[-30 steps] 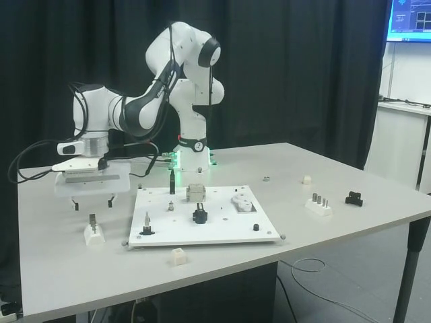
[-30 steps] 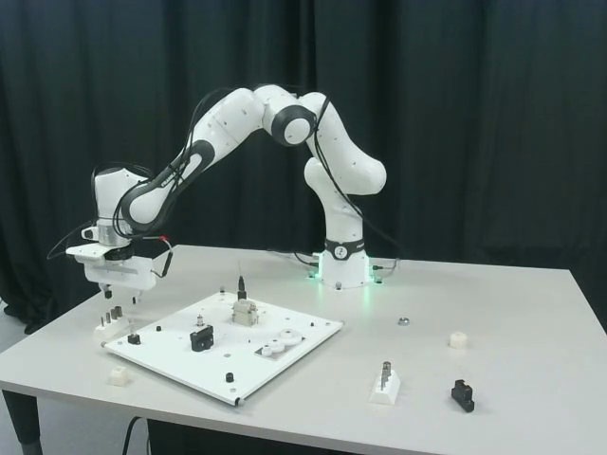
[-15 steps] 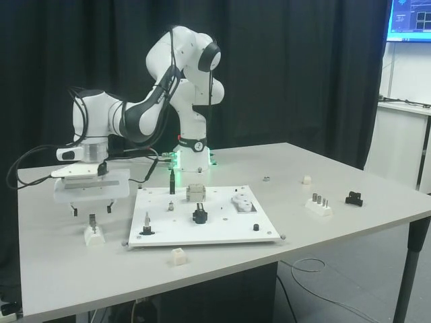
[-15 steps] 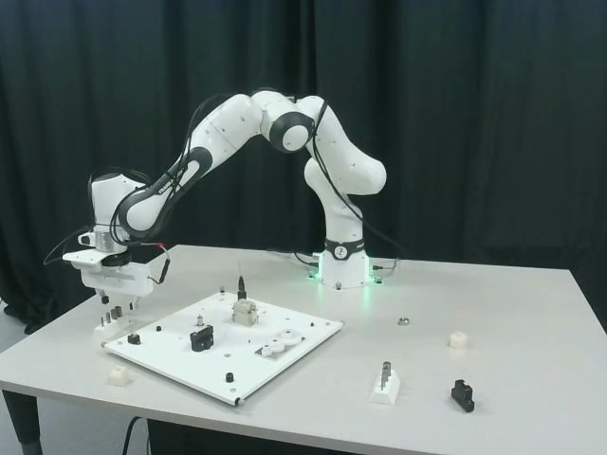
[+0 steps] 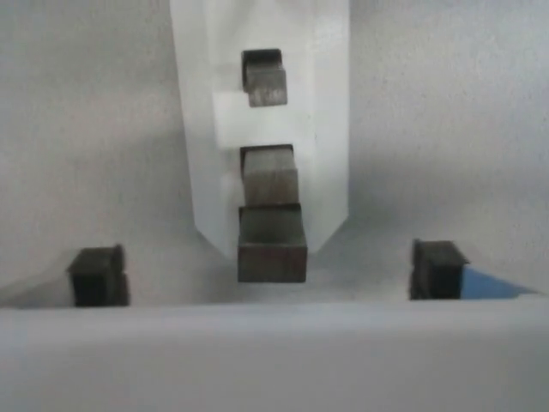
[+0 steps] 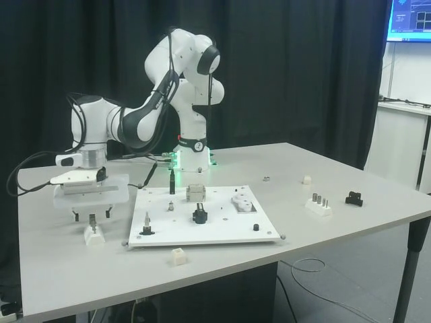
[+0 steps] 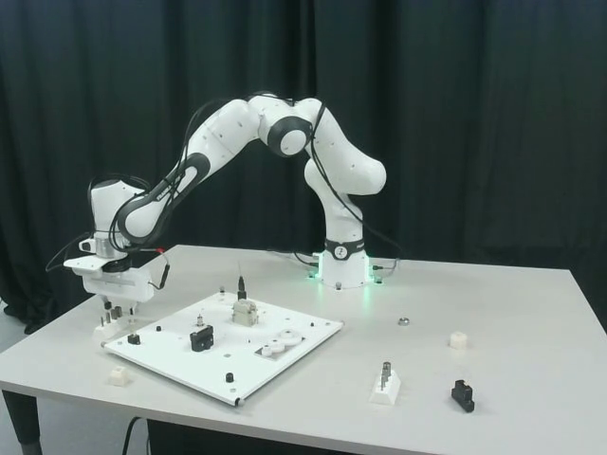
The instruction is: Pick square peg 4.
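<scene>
A small white holder (image 5: 326, 129) carries three grey square pegs in a row. In the wrist view the end peg (image 5: 272, 245) stands in line with the gap between my fingertips (image 5: 97, 276), with wide space on both sides. My gripper (image 5: 266, 273) is open and holds nothing. From the first room view, the gripper (image 6: 92, 217) hangs just above the holder (image 6: 93, 237) at the table's left, beside the white board. The second room view shows the gripper (image 7: 116, 307) low over the same holder (image 7: 102, 331).
A white board (image 6: 222, 229) with several small fixtures lies right beside the holder. A small white block (image 6: 178, 256) sits in front of the board. Farther right are another peg holder (image 6: 318, 205), a black part (image 6: 354, 198) and a small white piece (image 6: 306, 180).
The arm has lowered the gripper toward the peg holder and shifted it slightly. The fingers have stayed open and the pegs have not moved.
</scene>
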`<state>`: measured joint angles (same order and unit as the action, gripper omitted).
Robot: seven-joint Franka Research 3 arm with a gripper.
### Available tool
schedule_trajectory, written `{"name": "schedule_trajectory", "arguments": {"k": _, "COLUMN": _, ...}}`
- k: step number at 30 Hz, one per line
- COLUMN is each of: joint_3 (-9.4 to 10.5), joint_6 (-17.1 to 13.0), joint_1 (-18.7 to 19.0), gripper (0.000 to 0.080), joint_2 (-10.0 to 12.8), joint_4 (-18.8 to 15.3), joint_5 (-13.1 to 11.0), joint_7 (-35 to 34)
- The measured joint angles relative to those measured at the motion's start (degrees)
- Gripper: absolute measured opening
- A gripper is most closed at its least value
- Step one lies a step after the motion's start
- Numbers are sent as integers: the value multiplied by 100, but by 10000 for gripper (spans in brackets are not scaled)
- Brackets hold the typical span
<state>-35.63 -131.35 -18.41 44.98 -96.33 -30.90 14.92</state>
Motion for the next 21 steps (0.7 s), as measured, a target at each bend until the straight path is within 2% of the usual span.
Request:
{"name": "schedule_trajectory", "arguments": {"k": 5, "joint_3": 1, "joint_6": 0, "joint_1": -25, "gripper": 800, "joint_2": 27, "joint_4": 13, "joint_5": -44, "joint_7": 0}}
{"name": "schedule_trajectory", "arguments": {"k": 6, "joint_3": 2, "joint_6": 0, "joint_1": -29, "gripper": 530, "joint_2": 31, "joint_4": 16, "joint_5": -58, "joint_7": 0}}
{"name": "schedule_trajectory", "arguments": {"k": 11, "joint_3": 8, "joint_6": 0, "joint_1": -52, "gripper": 530, "joint_2": 36, "joint_4": 27, "joint_5": -103, "joint_7": 0}}
{"name": "schedule_trajectory", "arguments": {"k": 12, "joint_3": 8, "joint_6": 0, "joint_1": -55, "gripper": 330, "joint_2": 36, "joint_4": 29, "joint_5": -110, "joint_7": 0}}
{"name": "schedule_trajectory", "arguments": {"k": 17, "joint_3": 9, "joint_6": 5, "joint_1": -59, "gripper": 330, "joint_2": 36, "joint_4": 41, "joint_5": -147, "joint_7": 0}}
{"name": "schedule_trajectory", "arguments": {"k": 18, "joint_3": 10, "joint_6": 7, "joint_1": -59, "gripper": 149, "joint_2": 36, "joint_4": 44, "joint_5": -154, "joint_7": 0}}
{"name": "schedule_trajectory", "arguments": {"k": 21, "joint_3": 10, "joint_6": 20, "joint_1": -59, "gripper": 149, "joint_2": 36, "joint_4": 51, "joint_5": -184, "joint_7": 0}}
